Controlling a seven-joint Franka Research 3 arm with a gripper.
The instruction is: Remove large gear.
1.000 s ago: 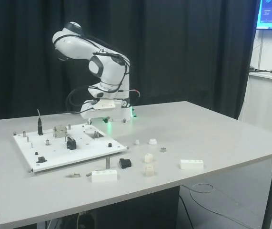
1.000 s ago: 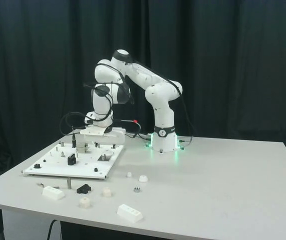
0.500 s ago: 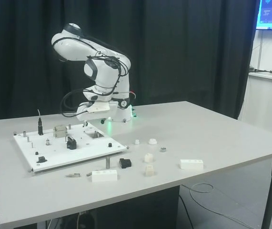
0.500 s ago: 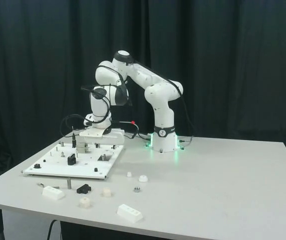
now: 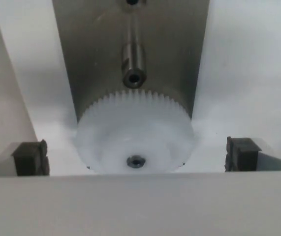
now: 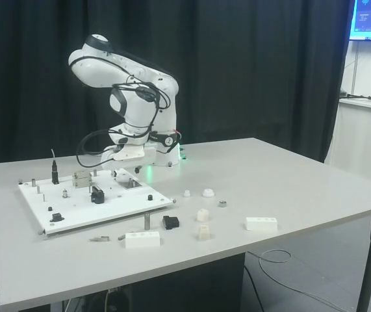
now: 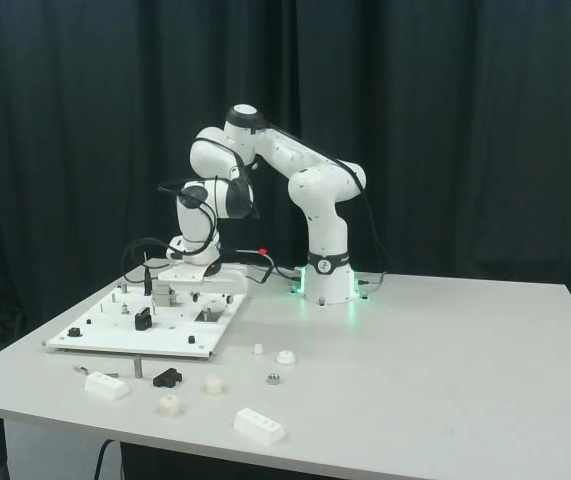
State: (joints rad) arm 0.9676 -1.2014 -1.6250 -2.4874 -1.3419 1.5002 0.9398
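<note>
In the wrist view a large white gear [image 5: 135,137] with a toothed rim sits on a grey metal plate [image 5: 96,49], below a short steel shaft [image 5: 133,64]. My gripper [image 5: 135,156] is open. Its black fingertips [image 5: 29,158] stand apart on either side of the gear and touch nothing. In the room views the gripper [image 6: 119,166] hangs low over the back of the white assembly board [image 6: 107,205], close to a grey block [image 6: 81,178]. From there the gear is hidden behind the hand [image 7: 203,281].
The board carries black parts [image 6: 97,195] and several upright pins. Loose on the table in front of it lie two white blocks [image 6: 261,223] [image 6: 141,239], a black piece [image 6: 170,222], small white parts [image 6: 207,192] and a nut [image 6: 223,203]. Green lights glow at the arm's base [image 7: 327,290].
The arm has swung along the board's back edge toward the grey block, carrying the hand away from the square cut-out. Nothing on the table has moved.
</note>
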